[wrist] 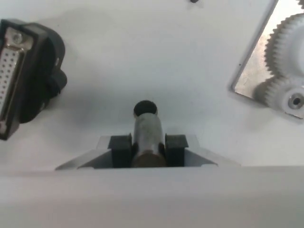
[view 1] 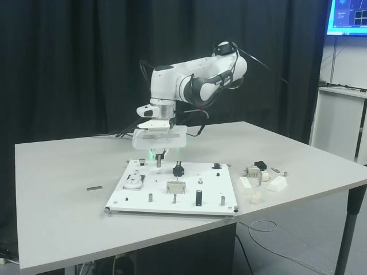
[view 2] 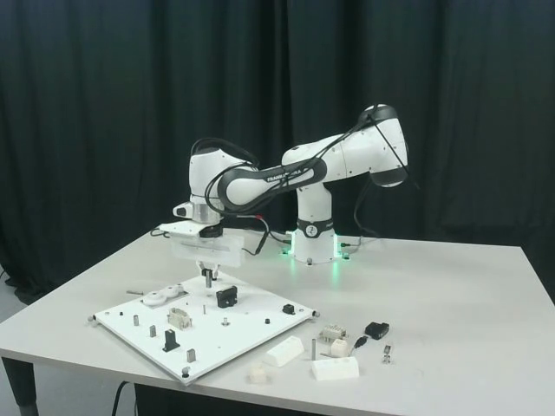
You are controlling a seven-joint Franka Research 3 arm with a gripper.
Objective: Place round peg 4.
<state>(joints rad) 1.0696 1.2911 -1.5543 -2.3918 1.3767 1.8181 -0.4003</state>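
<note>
Peg [wrist: 148,135] and hole [wrist: 145,108] meet over the white task board [view 1: 189,189], where the arm's end effector [wrist: 147,148] holds round peg 4 upright, its two black fingers [wrist: 120,148] closed narrowly on the grey metal shaft. In the wrist view the peg's lower end stands right at a dark round hole in the board, though whether the tip has entered it cannot be told. Both room views show the arm [view 2: 286,178] reaching out from its base on the grey surface [view 1: 63,172] and bearing straight down near the board's rear edge, with the white gears [wrist: 287,57] on their metal plate to one side and a black multi-pin connector [wrist: 26,76] to the other.

The main risk here appears to be misalignment: a slight offset or tilt would likely catch the tip on the rim of the hole, so that downward force jams the peg or makes it slide up between the fingers instead of seating. A hard push might also shift the board, which seems only to rest on the surface. Releasing before the peg is well seated could leave it leaning, or let it topple and roll toward the gears or the connector
</note>
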